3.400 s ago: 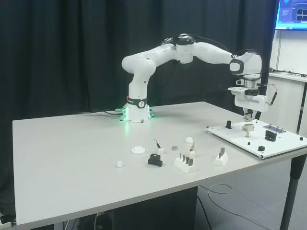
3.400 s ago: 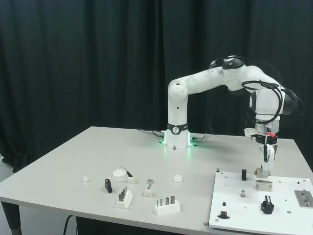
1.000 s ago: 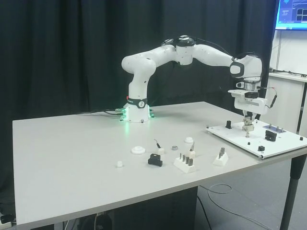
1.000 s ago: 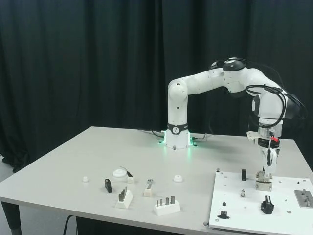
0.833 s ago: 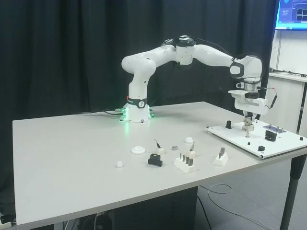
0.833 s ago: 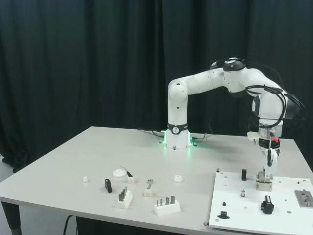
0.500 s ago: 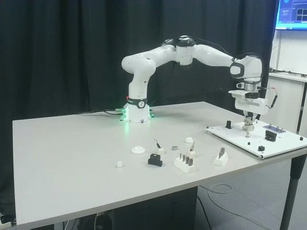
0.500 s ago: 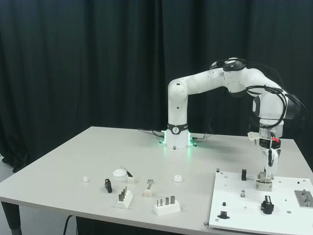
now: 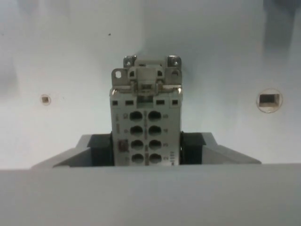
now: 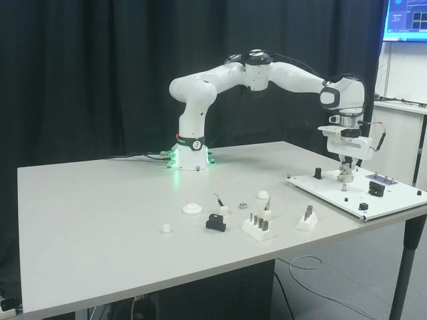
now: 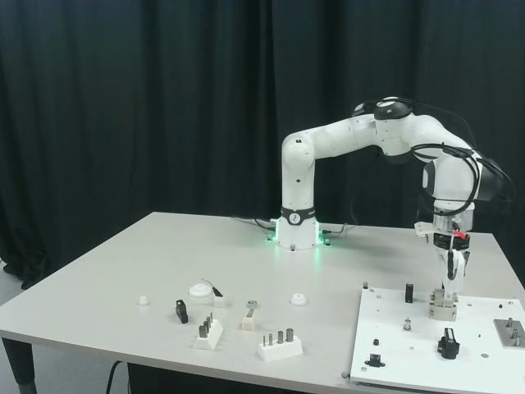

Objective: Insert waterproof.

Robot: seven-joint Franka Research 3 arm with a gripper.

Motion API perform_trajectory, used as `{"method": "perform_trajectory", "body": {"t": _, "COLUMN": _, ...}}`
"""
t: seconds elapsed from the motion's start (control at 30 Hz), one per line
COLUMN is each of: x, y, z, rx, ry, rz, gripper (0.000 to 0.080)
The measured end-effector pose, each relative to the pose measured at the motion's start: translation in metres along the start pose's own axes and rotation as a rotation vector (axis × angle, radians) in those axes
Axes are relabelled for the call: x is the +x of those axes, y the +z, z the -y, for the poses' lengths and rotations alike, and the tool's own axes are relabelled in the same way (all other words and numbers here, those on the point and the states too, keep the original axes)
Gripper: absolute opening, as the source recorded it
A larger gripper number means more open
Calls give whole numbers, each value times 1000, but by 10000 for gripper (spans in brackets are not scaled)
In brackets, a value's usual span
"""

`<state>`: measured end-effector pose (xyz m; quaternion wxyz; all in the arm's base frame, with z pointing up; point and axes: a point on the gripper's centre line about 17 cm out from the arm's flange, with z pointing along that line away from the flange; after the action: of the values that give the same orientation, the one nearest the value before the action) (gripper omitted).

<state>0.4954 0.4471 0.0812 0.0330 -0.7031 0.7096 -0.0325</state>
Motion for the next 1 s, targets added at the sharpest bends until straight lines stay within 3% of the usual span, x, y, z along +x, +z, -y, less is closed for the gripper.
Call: {"method": "perform_trajectory", "body": {"t": 1.0, "x": 1, "y": 1, "z": -2, "rx": -15, "ry": 15, "rz": -3, "gripper": 305}}
